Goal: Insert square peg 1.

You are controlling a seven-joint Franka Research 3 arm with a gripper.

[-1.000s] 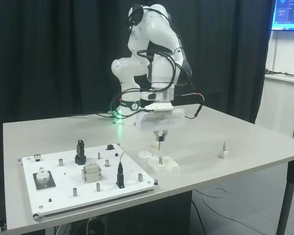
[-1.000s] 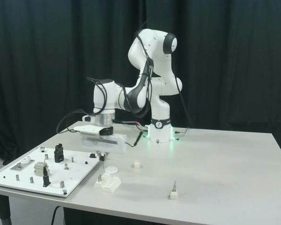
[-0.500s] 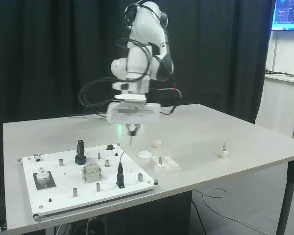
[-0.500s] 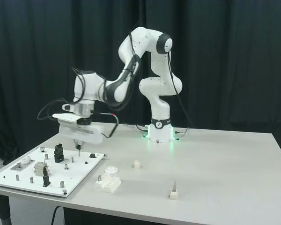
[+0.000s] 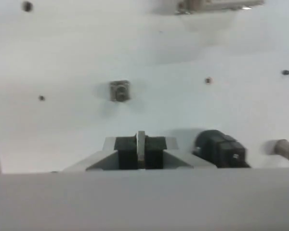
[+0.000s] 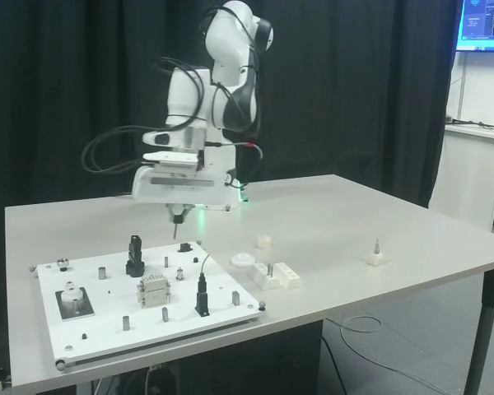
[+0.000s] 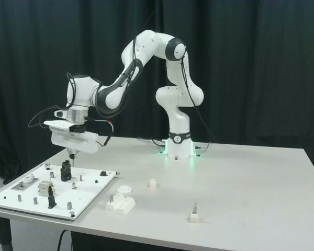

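Observation:
My gripper (image 6: 179,216) hangs over the far side of the white board (image 6: 107,306), shut on a thin grey square peg (image 6: 178,225) that points down. In the second room view the gripper (image 7: 71,151) is just above and behind a black connector (image 7: 66,170) on the board (image 7: 89,196). In the wrist view the peg (image 5: 140,145) stands upright between the black pads (image 5: 125,153). A small grey square socket (image 5: 119,90) lies on the board a short way off from the peg. Peg and board are apart.
Several small grey pegs, a black connector (image 6: 134,255) and a black plug with a cable (image 6: 202,298) stand on the board. Beside the board lie a white block holding a peg (image 6: 276,276), a white disc (image 6: 243,260) and a small white cube (image 6: 263,241). A peg stand (image 6: 376,256) sits far right.
The arm has swung left from above the white blocks to above the board's far side, carrying the peg along. The objects on the table have stayed put.

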